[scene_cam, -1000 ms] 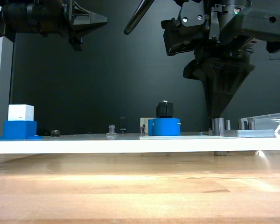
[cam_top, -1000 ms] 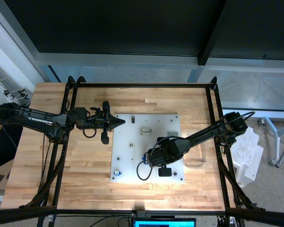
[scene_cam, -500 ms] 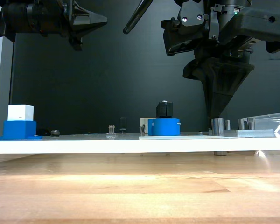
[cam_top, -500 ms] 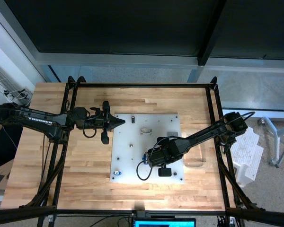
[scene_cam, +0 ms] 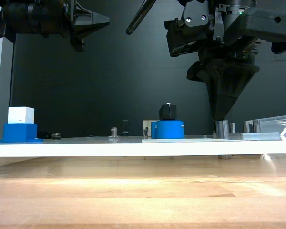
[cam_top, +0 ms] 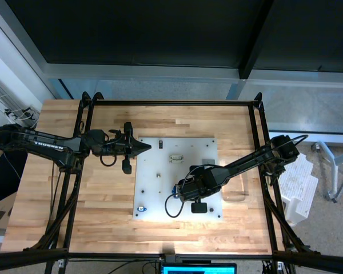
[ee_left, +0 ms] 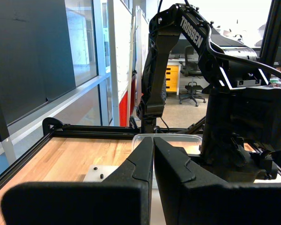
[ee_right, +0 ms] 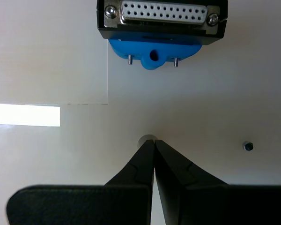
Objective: Remove the 16mm cylinder and place in the container
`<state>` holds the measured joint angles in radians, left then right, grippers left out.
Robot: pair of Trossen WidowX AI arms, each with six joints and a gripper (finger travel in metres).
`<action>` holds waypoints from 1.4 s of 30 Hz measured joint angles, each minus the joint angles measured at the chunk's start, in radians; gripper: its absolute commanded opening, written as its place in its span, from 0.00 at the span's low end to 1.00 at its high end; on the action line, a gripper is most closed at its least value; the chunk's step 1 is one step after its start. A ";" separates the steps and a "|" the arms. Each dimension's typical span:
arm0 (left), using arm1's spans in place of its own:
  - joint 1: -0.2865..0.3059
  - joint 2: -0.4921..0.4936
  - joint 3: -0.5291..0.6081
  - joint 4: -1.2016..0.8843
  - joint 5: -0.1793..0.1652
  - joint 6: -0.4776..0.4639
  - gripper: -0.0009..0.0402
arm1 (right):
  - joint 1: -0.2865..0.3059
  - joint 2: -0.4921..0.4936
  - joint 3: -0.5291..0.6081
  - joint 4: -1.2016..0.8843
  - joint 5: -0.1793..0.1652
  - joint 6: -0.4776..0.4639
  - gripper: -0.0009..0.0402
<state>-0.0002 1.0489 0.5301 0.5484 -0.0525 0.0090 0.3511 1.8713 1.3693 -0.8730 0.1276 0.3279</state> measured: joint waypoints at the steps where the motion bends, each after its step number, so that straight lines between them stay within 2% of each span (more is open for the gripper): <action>1: 0.000 0.000 0.000 0.000 0.000 0.000 0.02 | 0.000 -0.002 0.002 -0.003 0.000 0.000 0.02; 21: 0.000 0.000 0.000 0.000 0.000 0.000 0.02 | 0.000 -0.095 0.006 -0.058 0.001 0.001 0.04; 26: 0.000 0.000 0.000 0.000 0.000 0.000 0.02 | 0.000 -0.095 0.006 -0.058 0.002 0.004 0.13; 36: 0.000 0.000 0.000 0.000 0.000 0.000 0.02 | 0.000 -0.095 0.006 -0.057 0.010 0.008 0.40; 42: 0.000 0.000 0.000 0.000 0.000 0.000 0.02 | 0.000 -0.080 -0.001 -0.047 0.010 0.010 0.46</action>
<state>-0.0002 1.0489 0.5301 0.5484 -0.0528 0.0090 0.3511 1.7908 1.3685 -0.9203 0.1375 0.3374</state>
